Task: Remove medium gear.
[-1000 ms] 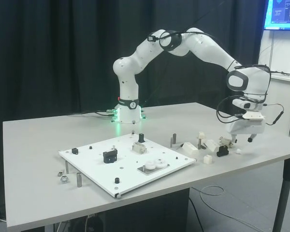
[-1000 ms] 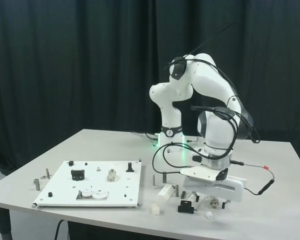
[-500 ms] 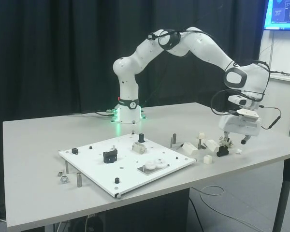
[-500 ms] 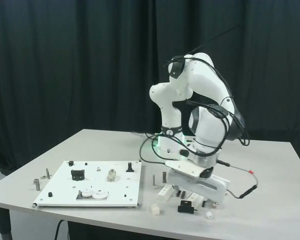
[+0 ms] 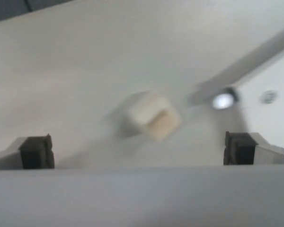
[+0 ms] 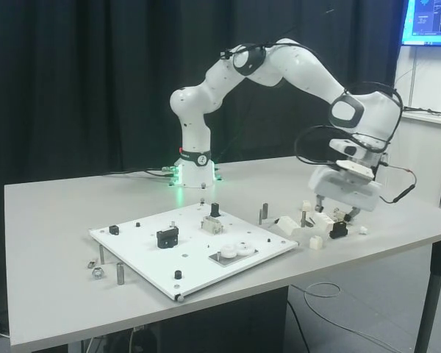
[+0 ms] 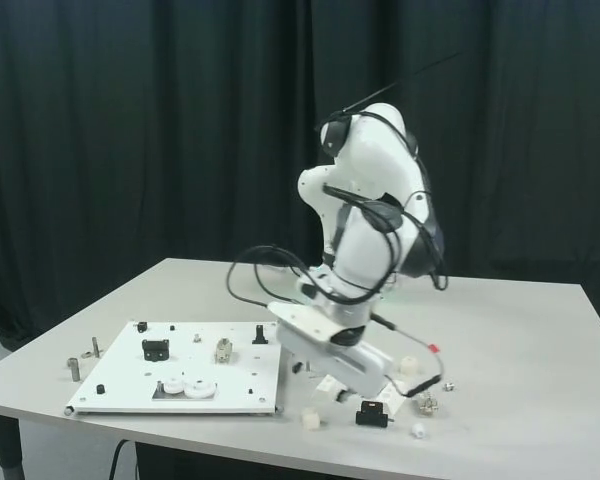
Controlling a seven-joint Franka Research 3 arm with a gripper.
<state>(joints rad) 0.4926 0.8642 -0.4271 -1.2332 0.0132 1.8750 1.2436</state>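
Observation:
Two white gears [image 6: 235,250] sit side by side on a grey plate near the front edge of the white board [image 6: 154,254]; they also show as gears [image 7: 183,386] in the second room view. I cannot tell which one is the medium gear. My gripper [image 6: 335,212] hangs low over the loose parts to the right of the board, well away from the gears. In the wrist view my gripper [image 5: 137,150] is open, its black fingertips [image 5: 35,151] wide apart with nothing between them. Below it lie a small white block [image 5: 151,116] and a metal peg [image 5: 222,100].
Loose parts lie right of the board: a white block [image 6: 316,242], a black piece [image 6: 339,230], a small white part [image 6: 362,230] and upright pegs [image 6: 262,213]. The board carries a black fixture [image 6: 167,237]. Metal pegs [image 6: 120,272] stand left of it.
The arm has swung leftward from the table's right side toward the board, carrying the hand over the loose parts. The gears have not moved.

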